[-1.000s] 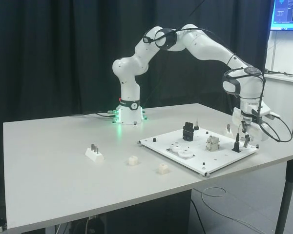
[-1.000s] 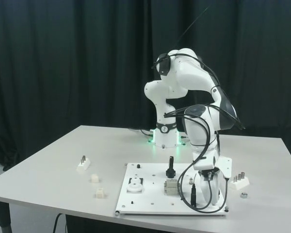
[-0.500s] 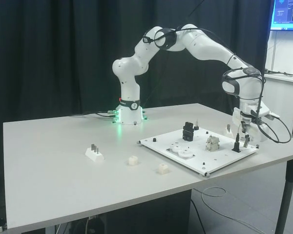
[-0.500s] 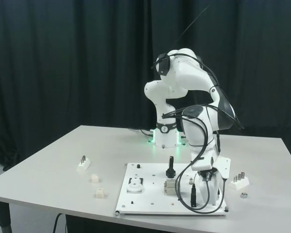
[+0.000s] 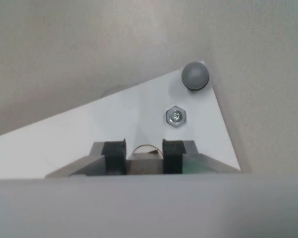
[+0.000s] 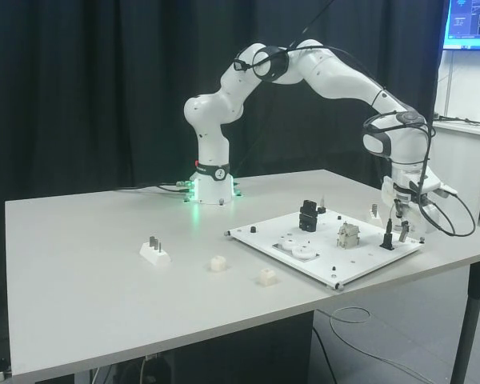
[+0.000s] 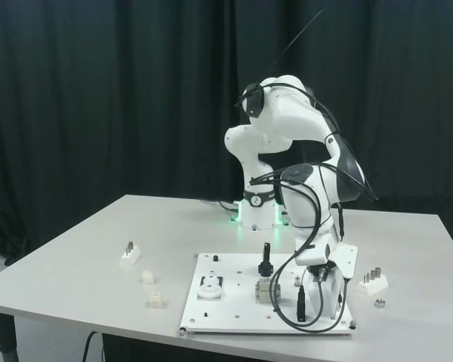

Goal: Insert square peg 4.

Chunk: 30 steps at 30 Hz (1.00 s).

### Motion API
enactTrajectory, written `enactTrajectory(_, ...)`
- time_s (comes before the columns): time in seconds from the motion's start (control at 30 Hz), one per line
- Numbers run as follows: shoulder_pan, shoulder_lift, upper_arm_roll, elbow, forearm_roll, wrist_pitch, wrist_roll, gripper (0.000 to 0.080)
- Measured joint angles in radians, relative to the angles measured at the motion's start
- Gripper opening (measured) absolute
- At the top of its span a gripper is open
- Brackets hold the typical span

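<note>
You are looking at one white arm (image 6: 328, 76) and one white board (image 6: 328, 240) sitting near the desk's (image 6: 80, 280) right edge. Two small white cubes (image 6: 217, 263) (image 6: 266, 276) and two peg holders (image 6: 154, 253) (image 7: 372, 281) are resting on the desk.

A heavy black curtain (image 6: 88, 88) hangs in folds behind the scene and fills the whole backdrop in both room views. In front of it stands a broad grey table (image 6: 80, 288) with a flat matte top and a dark metal leg (image 6: 469, 332) at its near corner. Beyond that table, at the edge of the first room view, a white side cabinet (image 6: 468, 156) stands under a lit wall screen (image 6: 470, 22). A thin grey cable (image 6: 360, 340) trails across the dim floor below.
</note>
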Motion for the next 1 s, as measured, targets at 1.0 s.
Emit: enactTrajectory(1.0, 0.007, -0.001, 0.000, -0.004, -0.002, 0.009, -0.048, 0.0150)
